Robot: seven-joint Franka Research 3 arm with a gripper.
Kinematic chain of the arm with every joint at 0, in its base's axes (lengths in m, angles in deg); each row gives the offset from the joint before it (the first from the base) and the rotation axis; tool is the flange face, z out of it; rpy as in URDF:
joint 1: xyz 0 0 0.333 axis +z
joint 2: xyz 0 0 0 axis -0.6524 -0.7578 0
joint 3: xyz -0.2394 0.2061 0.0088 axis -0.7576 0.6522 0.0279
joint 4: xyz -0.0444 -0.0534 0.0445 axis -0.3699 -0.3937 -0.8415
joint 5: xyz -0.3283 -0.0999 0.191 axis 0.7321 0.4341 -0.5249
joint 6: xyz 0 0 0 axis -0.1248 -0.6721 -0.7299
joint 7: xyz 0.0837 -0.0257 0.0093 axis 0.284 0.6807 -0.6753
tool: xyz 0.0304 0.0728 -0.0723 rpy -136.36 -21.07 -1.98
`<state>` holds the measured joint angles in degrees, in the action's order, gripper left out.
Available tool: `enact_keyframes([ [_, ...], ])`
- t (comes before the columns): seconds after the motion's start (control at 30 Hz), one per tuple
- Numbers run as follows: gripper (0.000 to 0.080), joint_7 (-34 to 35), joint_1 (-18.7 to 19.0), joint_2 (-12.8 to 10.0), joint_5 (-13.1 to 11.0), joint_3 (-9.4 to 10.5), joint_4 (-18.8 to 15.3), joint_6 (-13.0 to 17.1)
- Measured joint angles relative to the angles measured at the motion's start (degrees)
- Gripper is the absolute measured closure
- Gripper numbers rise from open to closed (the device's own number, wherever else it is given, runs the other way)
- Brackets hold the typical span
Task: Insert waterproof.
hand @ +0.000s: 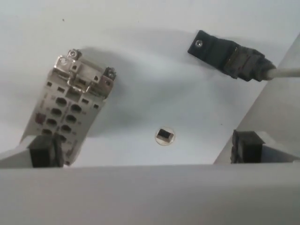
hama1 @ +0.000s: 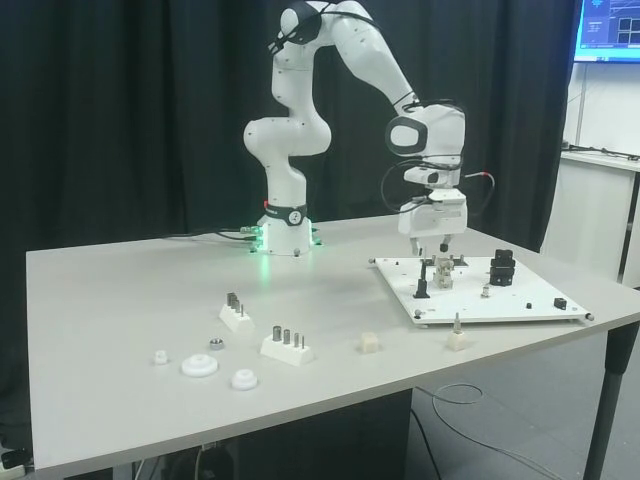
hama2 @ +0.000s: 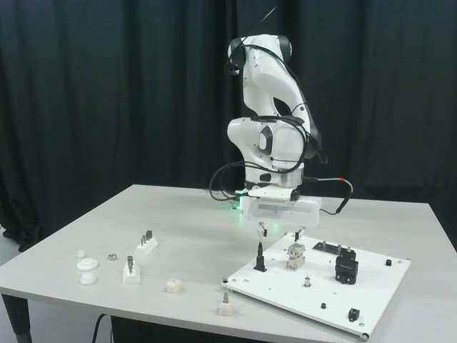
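Above the white board (hama2: 371, 296) our gripper (hand: 145, 149) hangs with fingers (hand: 246, 146) spread apart, holding nothing. Below it lies the black waterproof plug (hand: 229, 57) on its grey cable (hand: 287, 72), flat on the board, well apart from the multi-socket connector block (hand: 70, 110). We judge the plug light, rigid and slightly slick; grip across its ribbed body, not the trailing cable.

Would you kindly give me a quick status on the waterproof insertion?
Pincer open, holding nothing, hovering over white board. Black waterproof plug lying on the board, ungrasped. Nothing in the way.
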<state>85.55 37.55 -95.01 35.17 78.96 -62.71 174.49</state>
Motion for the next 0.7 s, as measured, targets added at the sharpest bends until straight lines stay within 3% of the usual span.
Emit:
enact_keyframes([
  [0.7, 0.0003, 0.49, -0.33, -0.55, -0.05, -0.13, -0.45, 2.71],
])
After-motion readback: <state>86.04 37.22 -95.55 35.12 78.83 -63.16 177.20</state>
